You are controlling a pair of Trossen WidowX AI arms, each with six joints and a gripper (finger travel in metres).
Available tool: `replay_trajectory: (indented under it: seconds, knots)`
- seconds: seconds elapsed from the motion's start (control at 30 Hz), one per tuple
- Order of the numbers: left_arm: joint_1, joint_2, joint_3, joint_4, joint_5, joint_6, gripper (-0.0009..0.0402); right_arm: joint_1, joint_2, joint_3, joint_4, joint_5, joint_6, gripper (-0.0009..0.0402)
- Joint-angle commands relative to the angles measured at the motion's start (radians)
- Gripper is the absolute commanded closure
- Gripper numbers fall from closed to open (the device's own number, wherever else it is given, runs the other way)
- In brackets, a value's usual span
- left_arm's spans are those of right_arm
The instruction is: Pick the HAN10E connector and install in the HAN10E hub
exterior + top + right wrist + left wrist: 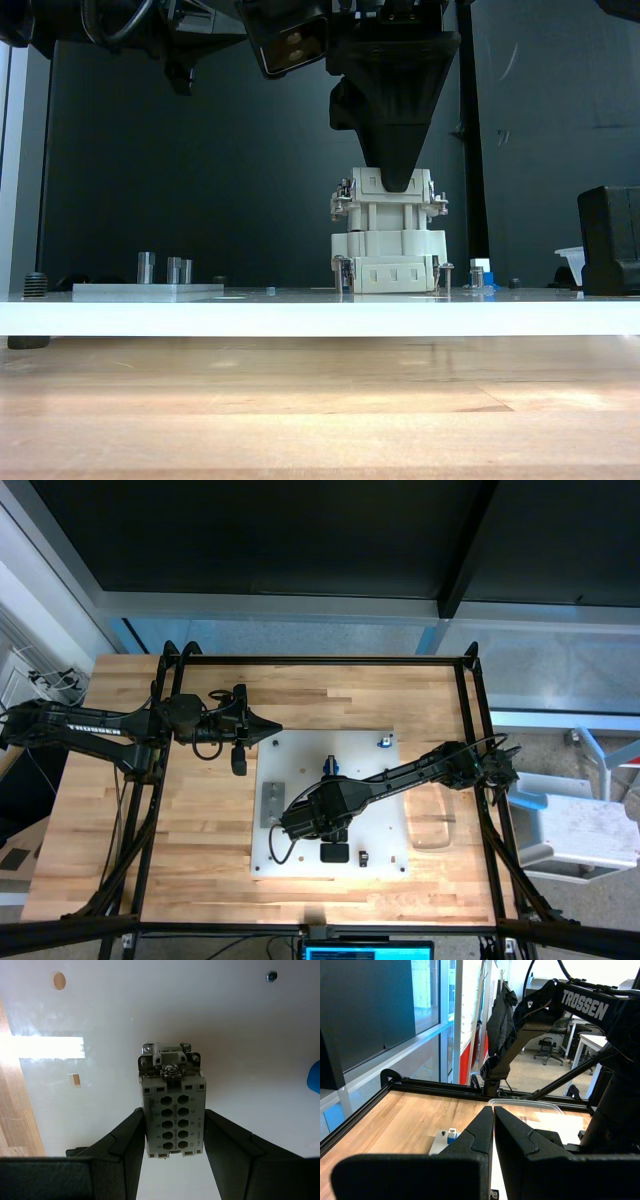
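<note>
Right gripper [173, 1122] clamps the HAN10E connector [390, 212] by its long sides, squarely atop the HAN10E hub [388, 265] (touching, looks part-seated), so the push is straight down! Left gripper [262, 727] sits pinched empty beside the board [380, 850], farther off.

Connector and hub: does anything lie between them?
No. In the low view the connector, clamped in the right pincer, sits straight on the hub, no gap showing. The left pincer, shut, hangs by the board's far left corner.
</note>
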Motion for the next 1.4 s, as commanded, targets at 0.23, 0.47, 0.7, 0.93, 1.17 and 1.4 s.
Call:
replay_trajectory:
  seconds: [0.23, 0.47, 0.7, 0.93, 1.17, 1.4]
  knots:
    - [0.0, 0.0, 0.0, 0.0, 0.0, 0.0, 0.0392, 0.001, 0.016, -0.006, 0.02, 0.001, 0.013, 0.0368]
    - [0.0, 0.0, 0.0, 0.0, 0.0, 0.0, 0.0392, 0.001, 0.016, -0.026, 0.035, 0.0, 0.013, 0.0368]
    - [0.0, 0.0, 0.0, 0.0, 0.0, 0.0, 0.0393, 0.001, 0.015, -0.035, 0.06, -0.01, 0.014, 0.0368]
    - [0.0, 0.0, 0.0, 0.001, 0.0, 0.0, 0.0392, 0.0, 0.016, -0.058, 0.084, -0.01, 0.012, 0.0368]
    - [0.0, 0.0, 0.0, 0.0, 0.0, 0.0, 0.0392, 0.0, 0.016, -0.063, 0.084, -0.01, 0.012, 0.0368]
    - [0.0, 0.0, 0.0, 0.0, 0.0, 0.0, 0.0393, 0.0, 0.016, -0.106, 0.124, -0.01, 0.011, 0.0359]
